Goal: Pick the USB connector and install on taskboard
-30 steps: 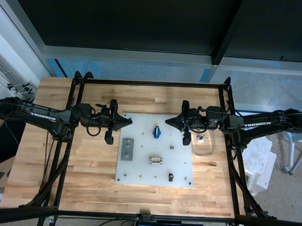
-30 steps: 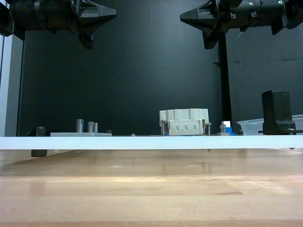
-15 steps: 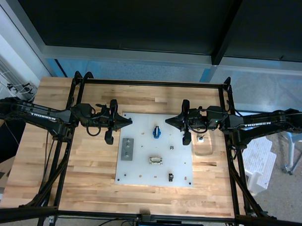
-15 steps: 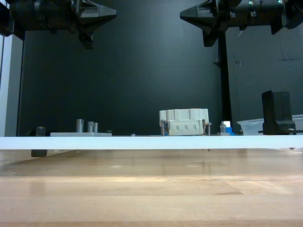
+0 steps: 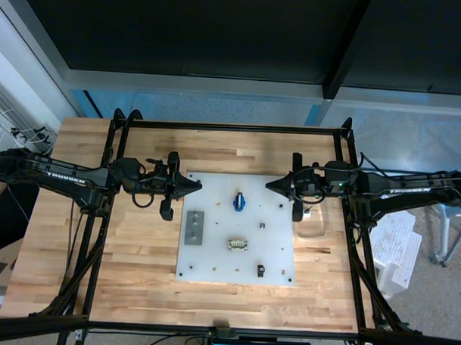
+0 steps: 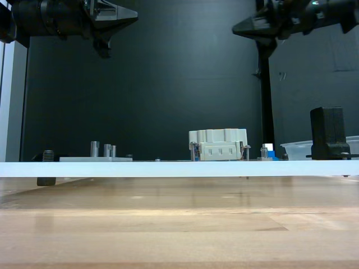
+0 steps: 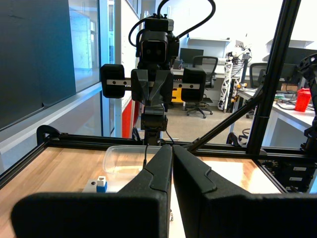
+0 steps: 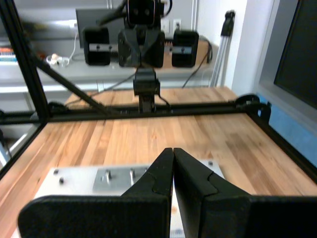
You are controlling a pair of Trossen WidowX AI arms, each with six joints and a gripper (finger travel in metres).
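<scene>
high view of the tabletop; the taskboard, a flat white square plate, lies at its centre between the two arms; on the plate stand a blue part toward the far edge, a grey block at the left, a beige connector near the middle and a small black part toward the near edge; left end effector hangs above the plate's far left corner, pointing inward, its fingers pressed together and holding nothing; right end effector hangs above the plate's far right portion, pointing inward, its fingers likewise closed on nothing; low view shows both well above the board; a clear tray sits just beside the plate's right edge, under the right arm; the usb connector, a small pale piece, lies inside this tray, partly hidden by the arm, apart from both end effectors.
</scene>
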